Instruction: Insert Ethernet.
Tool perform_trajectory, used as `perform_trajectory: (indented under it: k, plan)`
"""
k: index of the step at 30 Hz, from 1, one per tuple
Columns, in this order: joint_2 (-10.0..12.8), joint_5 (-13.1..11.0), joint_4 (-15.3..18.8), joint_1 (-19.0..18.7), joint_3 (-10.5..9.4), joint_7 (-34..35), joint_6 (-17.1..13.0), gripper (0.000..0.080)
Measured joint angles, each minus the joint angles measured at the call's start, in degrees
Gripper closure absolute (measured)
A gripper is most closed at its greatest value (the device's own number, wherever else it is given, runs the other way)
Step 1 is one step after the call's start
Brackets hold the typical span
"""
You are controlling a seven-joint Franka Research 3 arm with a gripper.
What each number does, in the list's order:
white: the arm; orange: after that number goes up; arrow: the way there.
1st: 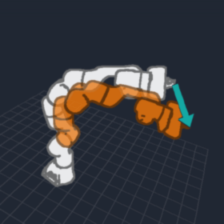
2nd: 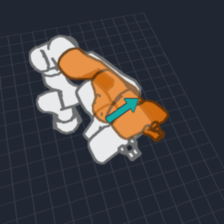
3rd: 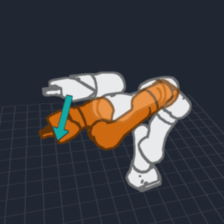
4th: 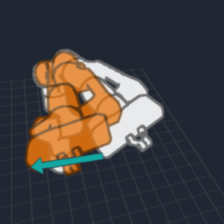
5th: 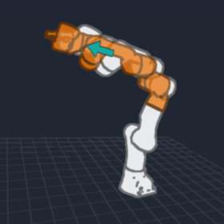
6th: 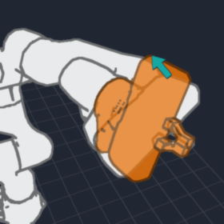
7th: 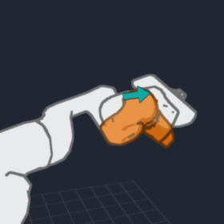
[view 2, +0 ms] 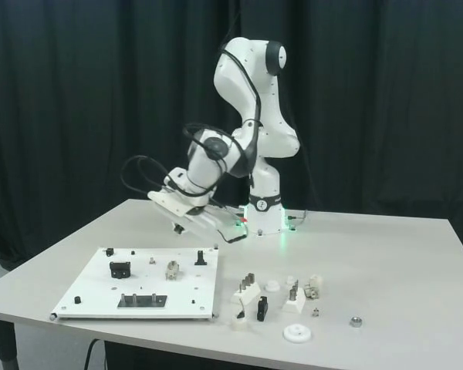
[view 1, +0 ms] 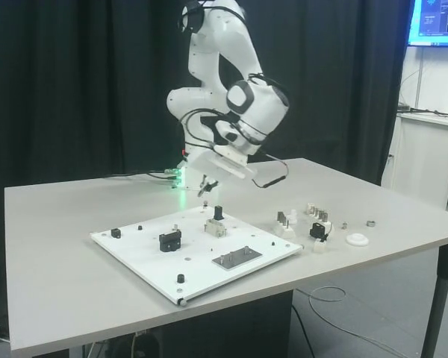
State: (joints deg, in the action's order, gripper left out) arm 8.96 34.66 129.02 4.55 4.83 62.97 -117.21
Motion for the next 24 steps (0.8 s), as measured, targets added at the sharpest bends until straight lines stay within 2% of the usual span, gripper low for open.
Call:
perform_trajectory:
  k: [14, 24]
  plan:
    - [-0.7, 0.0, 0.3, 0.1, 10.51, -12.5, -7.2, 0.0737]
    - [-0.6, -0.3, 1.4, 0.2, 18.56, -23.2, -15.2, 0.0737]
